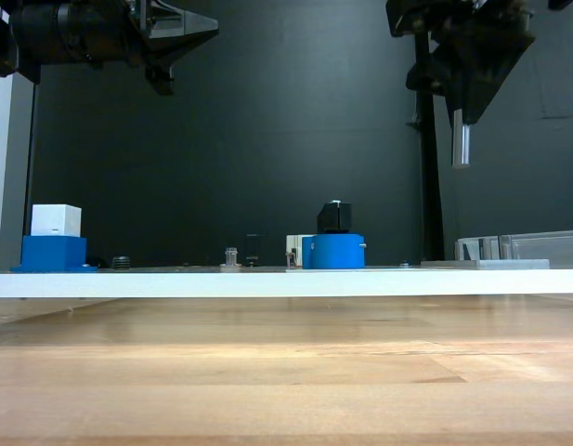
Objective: Pick the 16mm cylinder and place it in the container
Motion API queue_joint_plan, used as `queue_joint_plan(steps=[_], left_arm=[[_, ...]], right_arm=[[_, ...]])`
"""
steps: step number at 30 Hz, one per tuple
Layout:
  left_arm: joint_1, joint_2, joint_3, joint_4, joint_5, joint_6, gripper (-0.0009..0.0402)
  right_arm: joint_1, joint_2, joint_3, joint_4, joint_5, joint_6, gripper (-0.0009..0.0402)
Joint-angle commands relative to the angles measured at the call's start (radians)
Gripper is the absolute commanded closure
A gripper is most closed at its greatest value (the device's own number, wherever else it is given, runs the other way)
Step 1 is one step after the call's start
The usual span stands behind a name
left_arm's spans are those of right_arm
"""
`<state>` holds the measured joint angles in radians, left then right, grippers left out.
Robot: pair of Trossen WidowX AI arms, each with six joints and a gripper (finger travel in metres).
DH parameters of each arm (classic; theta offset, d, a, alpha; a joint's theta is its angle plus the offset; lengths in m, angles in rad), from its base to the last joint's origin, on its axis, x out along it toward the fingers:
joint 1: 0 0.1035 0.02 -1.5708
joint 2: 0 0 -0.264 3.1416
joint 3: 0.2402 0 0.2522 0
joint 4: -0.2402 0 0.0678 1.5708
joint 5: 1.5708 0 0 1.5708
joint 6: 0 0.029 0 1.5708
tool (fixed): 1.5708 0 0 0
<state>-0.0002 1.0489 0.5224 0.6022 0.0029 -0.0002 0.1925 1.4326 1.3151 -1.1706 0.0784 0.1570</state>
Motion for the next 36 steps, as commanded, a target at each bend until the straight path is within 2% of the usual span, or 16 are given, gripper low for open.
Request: queue_joint_plan(steps=[1,13,22,28,33,36], left_arm=[[0.0,0.0,0.0,0.0,0.0,0.0,0.0393],[0.0,0.0,0.0,0.0,0.0,0.0,0.0393],[0.0,0.0,0.0,0.0,0.0,0.0,0.0393],[0.0,0.0,0.0,0.0,0.0,0.0,0.0393],[0.0,0.0,0.0,0.0,0.0,0.0,0.0393],[0.0,0.0,0.0,0.0,0.0,0.0,0.0393]], right_arm=[[-0.04,-0.035,-0.047,-0.001,0.0,0.014,0.0358],[-0.156,-0.204,-0.258,-0.001,0.0,0.074,0.0358],[-0.22,-0.301,-0.348,-0.041,0.0,0.136,0.0358],[-0.259,-0.33,-0.402,-0.072,-0.005,0.159,0.0358],[-0.28,-0.332,-0.441,-0.074,-0.076,0.171,0.0358],[-0.289,-0.331,-0.464,-0.06,-0.098,0.172,0.0358]])
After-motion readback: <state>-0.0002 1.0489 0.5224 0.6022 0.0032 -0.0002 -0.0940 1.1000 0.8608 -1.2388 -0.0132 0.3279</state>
